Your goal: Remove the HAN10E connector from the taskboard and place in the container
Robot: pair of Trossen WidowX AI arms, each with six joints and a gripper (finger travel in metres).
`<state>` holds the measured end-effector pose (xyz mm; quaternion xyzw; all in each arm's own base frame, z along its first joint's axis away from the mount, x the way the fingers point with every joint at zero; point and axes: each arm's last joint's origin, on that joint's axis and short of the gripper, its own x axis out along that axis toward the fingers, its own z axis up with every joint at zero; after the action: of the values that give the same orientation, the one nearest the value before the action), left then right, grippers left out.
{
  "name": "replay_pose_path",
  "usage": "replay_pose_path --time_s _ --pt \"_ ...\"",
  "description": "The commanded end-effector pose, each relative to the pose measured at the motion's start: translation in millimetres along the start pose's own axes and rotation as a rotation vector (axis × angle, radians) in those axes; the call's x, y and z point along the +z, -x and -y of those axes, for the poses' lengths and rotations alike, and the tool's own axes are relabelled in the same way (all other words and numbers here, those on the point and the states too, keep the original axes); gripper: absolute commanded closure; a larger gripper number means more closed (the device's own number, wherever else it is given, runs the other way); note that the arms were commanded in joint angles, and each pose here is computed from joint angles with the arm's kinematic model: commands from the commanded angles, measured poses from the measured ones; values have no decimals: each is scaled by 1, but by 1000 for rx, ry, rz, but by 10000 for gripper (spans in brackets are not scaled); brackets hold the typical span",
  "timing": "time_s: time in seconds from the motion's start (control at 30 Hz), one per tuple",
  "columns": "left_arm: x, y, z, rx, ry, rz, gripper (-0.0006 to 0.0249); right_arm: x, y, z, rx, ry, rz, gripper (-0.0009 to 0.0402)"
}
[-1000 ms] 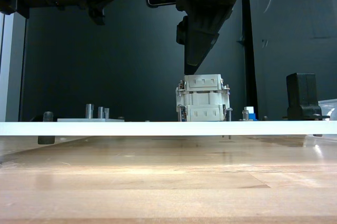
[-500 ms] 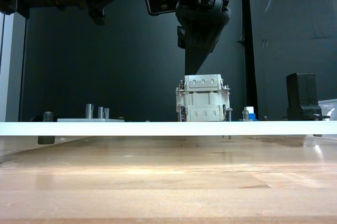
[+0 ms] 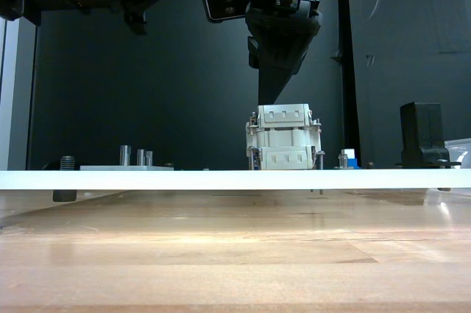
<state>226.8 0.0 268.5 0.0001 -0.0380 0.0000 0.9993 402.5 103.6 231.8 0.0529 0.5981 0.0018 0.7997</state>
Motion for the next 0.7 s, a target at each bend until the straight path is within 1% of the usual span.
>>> replay_pose_path --time_s 0.03,0.7 --pt "0 0 0 0 0 0 243 0 -1 0 -2 -4 -5 393" --pt "0 0 0 0 0 0 243 -2 1 1 -7 -11 -21 393"
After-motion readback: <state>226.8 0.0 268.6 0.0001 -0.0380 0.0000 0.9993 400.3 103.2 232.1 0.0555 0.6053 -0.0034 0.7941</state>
